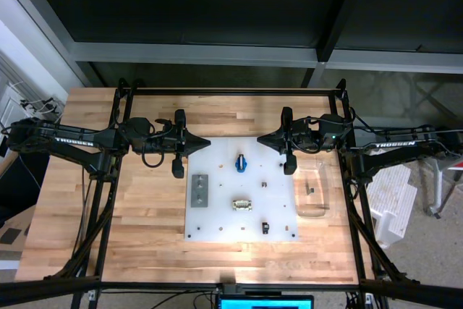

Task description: Pick the 16mm bar and install on taskboard

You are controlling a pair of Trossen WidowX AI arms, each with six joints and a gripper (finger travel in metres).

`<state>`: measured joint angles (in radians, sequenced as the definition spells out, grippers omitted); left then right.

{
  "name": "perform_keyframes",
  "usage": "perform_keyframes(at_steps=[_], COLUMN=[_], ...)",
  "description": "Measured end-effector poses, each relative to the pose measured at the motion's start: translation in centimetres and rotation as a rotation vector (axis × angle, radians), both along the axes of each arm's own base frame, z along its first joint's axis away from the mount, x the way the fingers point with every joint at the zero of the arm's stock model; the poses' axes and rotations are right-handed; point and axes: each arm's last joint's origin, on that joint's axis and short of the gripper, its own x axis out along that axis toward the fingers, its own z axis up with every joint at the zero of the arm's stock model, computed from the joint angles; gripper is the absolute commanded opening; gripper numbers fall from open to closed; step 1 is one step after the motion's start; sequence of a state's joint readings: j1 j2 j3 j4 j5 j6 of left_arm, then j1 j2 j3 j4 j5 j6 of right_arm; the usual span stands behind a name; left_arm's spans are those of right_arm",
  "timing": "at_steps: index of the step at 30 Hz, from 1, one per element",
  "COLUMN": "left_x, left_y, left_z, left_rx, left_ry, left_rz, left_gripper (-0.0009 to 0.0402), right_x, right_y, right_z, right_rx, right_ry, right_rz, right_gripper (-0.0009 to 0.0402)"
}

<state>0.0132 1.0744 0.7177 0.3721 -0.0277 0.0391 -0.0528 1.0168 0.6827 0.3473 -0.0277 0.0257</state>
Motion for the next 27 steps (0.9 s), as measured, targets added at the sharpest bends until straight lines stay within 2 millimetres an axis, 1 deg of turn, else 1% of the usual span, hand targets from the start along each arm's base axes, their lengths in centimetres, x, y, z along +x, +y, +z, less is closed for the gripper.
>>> perform_keyframes(at_steps=[18,22,24,27], left_x=[0.01,0.01,0.01,0.01], left_y=[-0.01,-0.01,-0.01,-0.01], left_z=[-0.01,-0.01,-0.01,-0.01], left_rx=[0.000,0.000,0.000,0.000], left_ry=[0.000,0.000,0.000,0.000], left_rz=[0.000,0.000,-0.001,-0.001], left_gripper=[0.0000,0.0000,0.0000,0.0000], right_x=[-0.01,-0.01,0.00,-0.06], right_y=[0.03,0.03,0.07,0.30], right_z=[0.01,-0.10,-0.27,-0.26], right_rx=[0.003,0.072,0.082,0.087], right_ry=[-0.001,0.010,0.059,0.194], right_rz=[0.001,0.002,0.002,-0.001], right_gripper=[0.0000,0.0000,0.0000,0.0000])
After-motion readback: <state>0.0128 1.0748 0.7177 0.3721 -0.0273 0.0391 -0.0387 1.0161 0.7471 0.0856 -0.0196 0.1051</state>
